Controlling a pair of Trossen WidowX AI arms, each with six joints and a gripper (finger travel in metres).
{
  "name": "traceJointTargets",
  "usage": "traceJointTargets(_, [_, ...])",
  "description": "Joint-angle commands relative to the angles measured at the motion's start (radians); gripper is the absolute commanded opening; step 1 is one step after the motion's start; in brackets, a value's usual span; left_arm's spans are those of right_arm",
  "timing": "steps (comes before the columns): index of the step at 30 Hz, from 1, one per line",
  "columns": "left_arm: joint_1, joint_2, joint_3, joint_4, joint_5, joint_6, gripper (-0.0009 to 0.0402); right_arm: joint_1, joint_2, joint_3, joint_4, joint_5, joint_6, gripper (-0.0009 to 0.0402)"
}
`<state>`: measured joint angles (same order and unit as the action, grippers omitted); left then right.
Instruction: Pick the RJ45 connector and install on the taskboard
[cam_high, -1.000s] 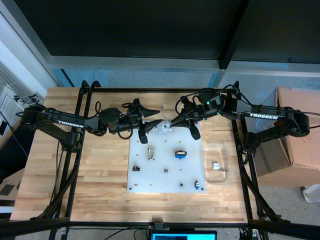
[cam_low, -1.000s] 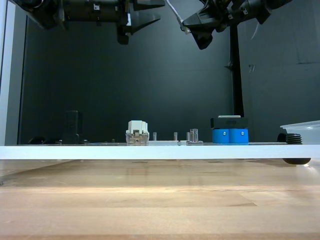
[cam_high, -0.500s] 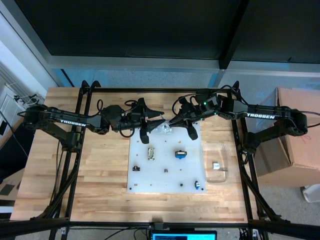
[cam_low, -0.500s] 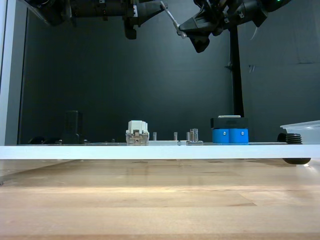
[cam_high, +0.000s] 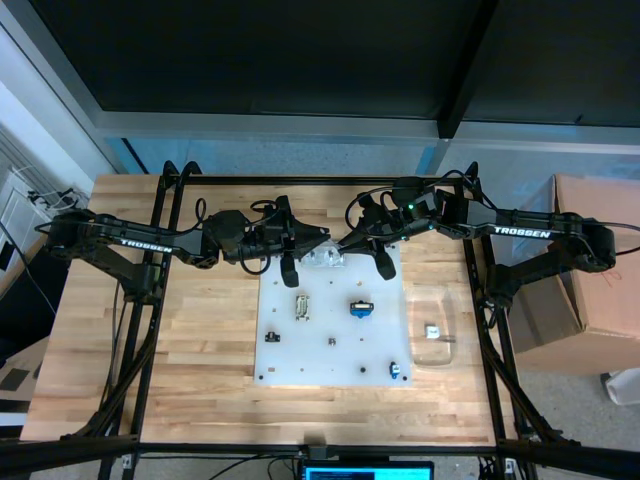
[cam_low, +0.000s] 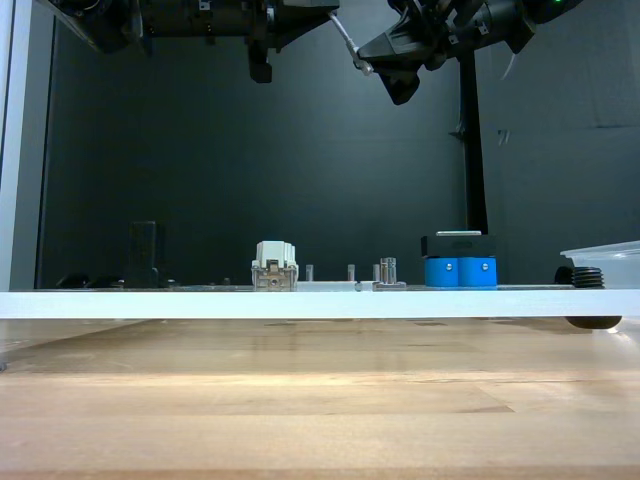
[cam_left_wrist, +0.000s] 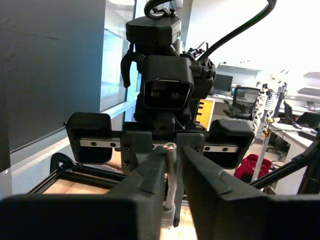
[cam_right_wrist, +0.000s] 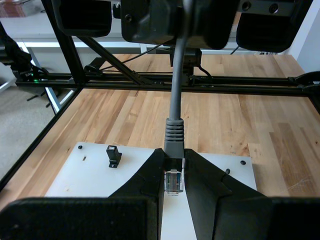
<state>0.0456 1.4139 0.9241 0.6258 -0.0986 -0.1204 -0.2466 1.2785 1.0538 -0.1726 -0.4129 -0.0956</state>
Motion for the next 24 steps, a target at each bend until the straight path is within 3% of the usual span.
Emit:
traceJointTargets(1, [0.000,0.000,-0.002,0.001,0.000,0.000,0.0001,0.000,0.000,0.000,-0.002,0.001,0.010,0.0001])
traceJointTargets(6, [0.000,0.000,-0.002,0.000,-0.003,-0.002,-0.0002,0.000,0.000,0.000,-0.004,0.002,0.009,0.0028])
traceJointTargets(11, [-0.002,0.000,-0.002,-0.008,-0.013,-0.010,-0.0001,0.000,-0.016,0.000,-0.018,0.010,0.025,0.0097])
traceJointTargets(16, [-0.003,0.000,-0.001,-0.072,-0.045,-0.054,-0.0001,0.005,-0.063,0.000,-0.133,0.134,0.032,0.0162])
traceJointTargets(19, [-0.011,0.000,-0.001,-0.089,-0.104,-0.070,-0.0001,0.030,-0.087,0.002,-0.203,0.259,0.068,0.0174])
traceJointTargets(23, [-0.026,0.000,-0.001,-0.106,-0.249,-0.127,-0.0001,0.124,-0.075,0.050,-0.342,0.587,0.153,0.0165])
traceJointTargets(24, [-0.031,0.000,-0.001,-0.111,-0.277,-0.135,-0.0001,0.150,-0.064,0.069,-0.369,0.649,0.180,0.0162])
